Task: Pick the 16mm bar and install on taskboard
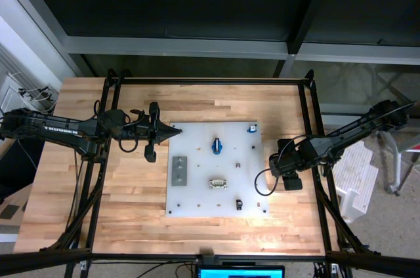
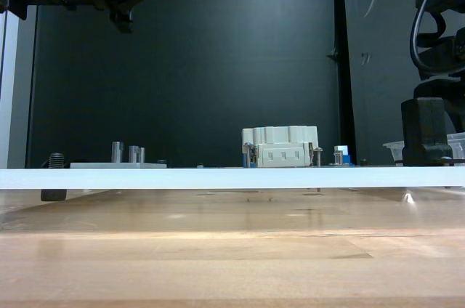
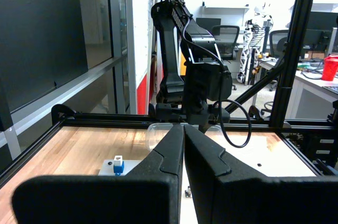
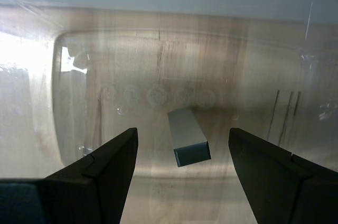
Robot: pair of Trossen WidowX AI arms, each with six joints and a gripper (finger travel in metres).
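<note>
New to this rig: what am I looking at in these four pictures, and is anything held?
Two robot arms stand at a wooden table with a white taskboard between them. One picture looks down from above, one looks level along the tabletop, and two come from cameras on the arms' wrists. The left gripper, shut on nothing, hangs above the board's left edge. The right gripper is open, pointing down into a clear tray right of the board. The 16mm bar, a small grey block, lies free in that tray under the open fingers; nothing is held. The board carries a grey plate with pegs, a blue knob and a cream connector.
</note>
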